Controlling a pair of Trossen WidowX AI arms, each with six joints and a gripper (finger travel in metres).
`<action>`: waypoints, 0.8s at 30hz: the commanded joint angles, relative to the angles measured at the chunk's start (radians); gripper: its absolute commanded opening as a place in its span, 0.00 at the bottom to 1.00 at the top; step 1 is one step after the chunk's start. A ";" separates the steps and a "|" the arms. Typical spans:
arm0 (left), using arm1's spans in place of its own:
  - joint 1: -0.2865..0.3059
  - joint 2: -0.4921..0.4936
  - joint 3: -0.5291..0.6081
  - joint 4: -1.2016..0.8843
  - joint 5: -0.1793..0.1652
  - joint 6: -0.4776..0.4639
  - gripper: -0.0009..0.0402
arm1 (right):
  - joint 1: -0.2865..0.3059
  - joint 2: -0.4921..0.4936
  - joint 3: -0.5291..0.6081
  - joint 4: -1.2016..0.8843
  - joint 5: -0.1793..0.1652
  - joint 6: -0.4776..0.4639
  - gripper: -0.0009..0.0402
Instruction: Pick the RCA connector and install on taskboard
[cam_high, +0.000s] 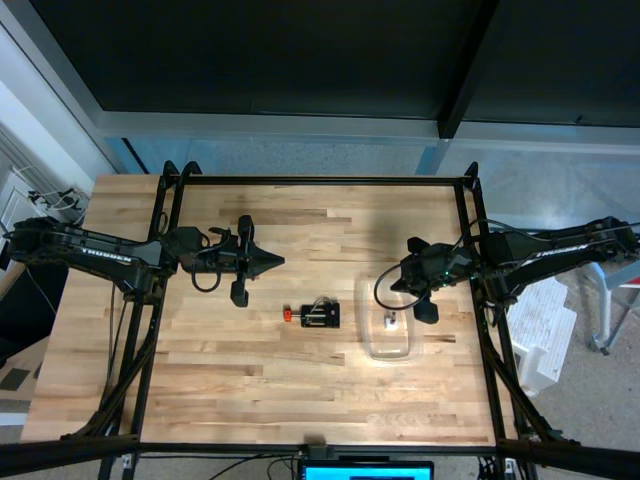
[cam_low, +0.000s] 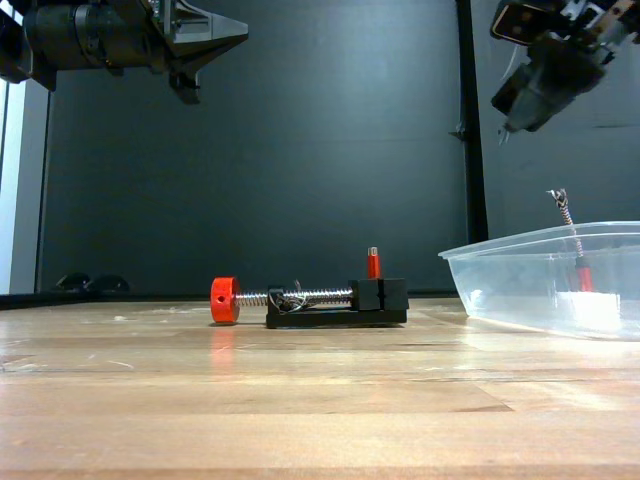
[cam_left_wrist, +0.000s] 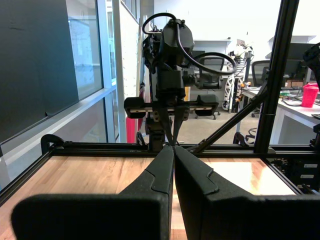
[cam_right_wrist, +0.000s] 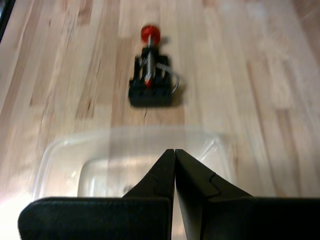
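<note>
Pick step not yet begun. Right gripper is hanging above the clear tray, well off the table, fingers pressed together with nothing between them. RCA connector is sitting inside that tray, red body low, a springy metal tail sticking up over the rim; nothing is touching it. Taskboard is lying on the table beside the tray, on the left arm's side and apart from it. Its red knob is pointing away from the tray, and a short red post is standing on its top. Left gripper is sitting high beyond the board, clenched shut, empty, pointing inward.

I'm reading this as the approach to the pick. Next move, as I judge it: the right gripper needs to be opening its fingers, then dropping down inside the tray walls and lining up on the connector body rather than the thin tail. The walls are leaving little room, and the tray looks light, so a nudge could be sliding it. After that comes the carry across to the board.
</note>
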 joint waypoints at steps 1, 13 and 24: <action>0.000 0.000 0.000 0.000 0.000 0.000 0.02 | 0.021 0.001 0.005 -0.038 0.006 0.027 0.02; 0.000 0.000 0.000 0.000 0.000 0.000 0.02 | 0.113 0.026 0.005 -0.150 0.009 0.104 0.02; 0.000 0.000 0.000 0.000 0.000 0.000 0.02 | 0.122 0.072 0.005 -0.164 0.018 0.111 0.14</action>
